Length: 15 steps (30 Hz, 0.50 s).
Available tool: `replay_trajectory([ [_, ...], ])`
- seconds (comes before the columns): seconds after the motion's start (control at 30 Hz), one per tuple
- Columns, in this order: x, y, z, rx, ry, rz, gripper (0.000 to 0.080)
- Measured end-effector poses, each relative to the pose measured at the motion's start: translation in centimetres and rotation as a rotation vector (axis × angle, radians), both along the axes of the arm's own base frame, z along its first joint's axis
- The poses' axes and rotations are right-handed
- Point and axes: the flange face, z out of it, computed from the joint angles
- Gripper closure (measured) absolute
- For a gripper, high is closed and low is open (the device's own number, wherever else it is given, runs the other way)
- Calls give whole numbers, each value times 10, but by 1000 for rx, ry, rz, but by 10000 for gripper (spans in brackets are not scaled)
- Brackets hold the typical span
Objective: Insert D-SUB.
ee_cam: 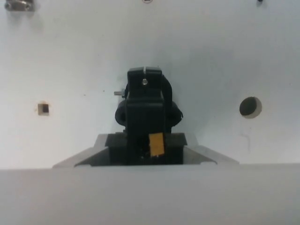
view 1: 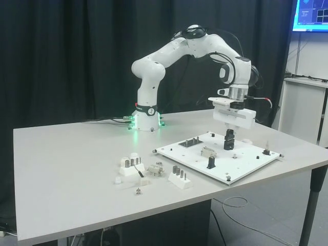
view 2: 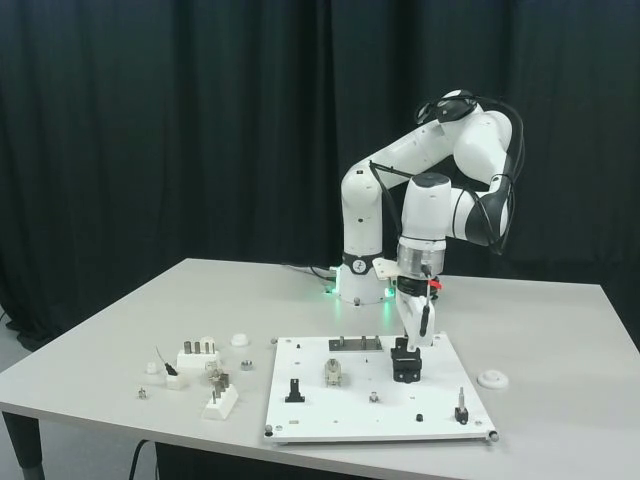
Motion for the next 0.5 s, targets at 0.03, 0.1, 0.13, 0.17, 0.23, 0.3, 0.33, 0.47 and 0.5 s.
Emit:
replay_trajectory([
  [0.03, 0, 0, 0, 0, 1, 0, 648],
  [0.1, 0, 0, 0, 1, 2, 0, 648],
  [0.13, 0, 1, 0, 1, 3, 0, 648],
  [0.17, 0, 1, 0, 2, 5, 0, 648],
  [0.23, -1, 1, 0, 4, 9, -2, 648],
  [0.3, -1, 2, 0, 6, 12, -3, 648],
  [0.33, -1, 2, 0, 7, 13, -3, 648],
  [0.47, -1, 5, 1, 10, 17, -12, 648],
  [0.5, -1, 5, 1, 11, 17, -13, 648],
])
